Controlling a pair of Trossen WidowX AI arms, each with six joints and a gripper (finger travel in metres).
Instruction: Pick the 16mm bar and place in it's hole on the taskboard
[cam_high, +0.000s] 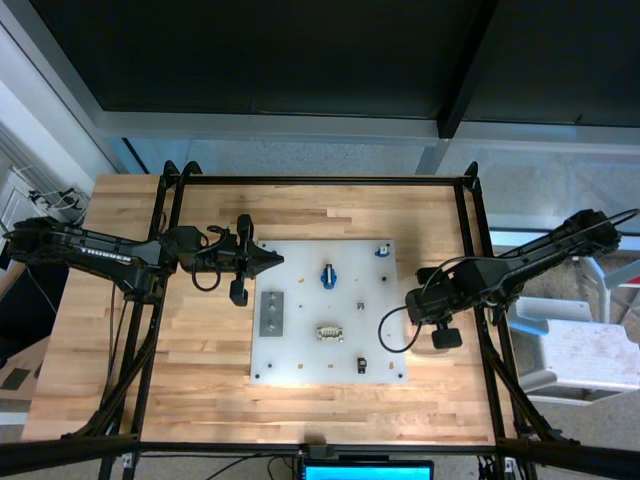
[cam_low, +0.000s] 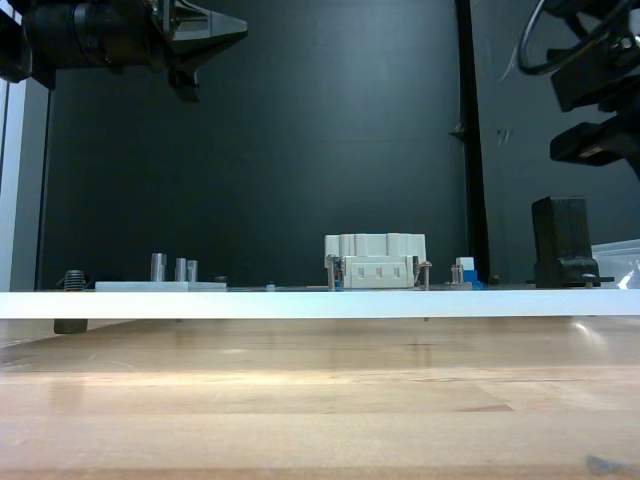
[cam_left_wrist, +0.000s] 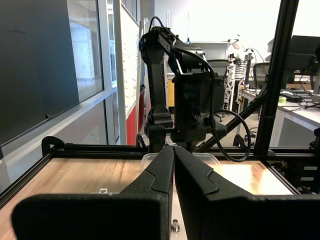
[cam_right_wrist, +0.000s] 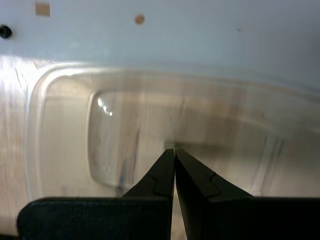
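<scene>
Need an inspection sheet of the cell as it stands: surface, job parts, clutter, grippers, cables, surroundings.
Surface: wooden table with a white board lying in the middle.
Job's things: three metal pegs stand upright in a gray block on the board. Cannot tell which is the 16mm bar. Nothing seen in either gripper.
Clutter: clear tray under the right gripper; beige connector and blue knob on the board.
Grippers: left gripper shut, raised over the board's far left corner; right gripper shut, pointing down at the tray.
Cables: black loops hang at each wrist.
Surroundings: black frame around the table; screen at the near edge.
</scene>
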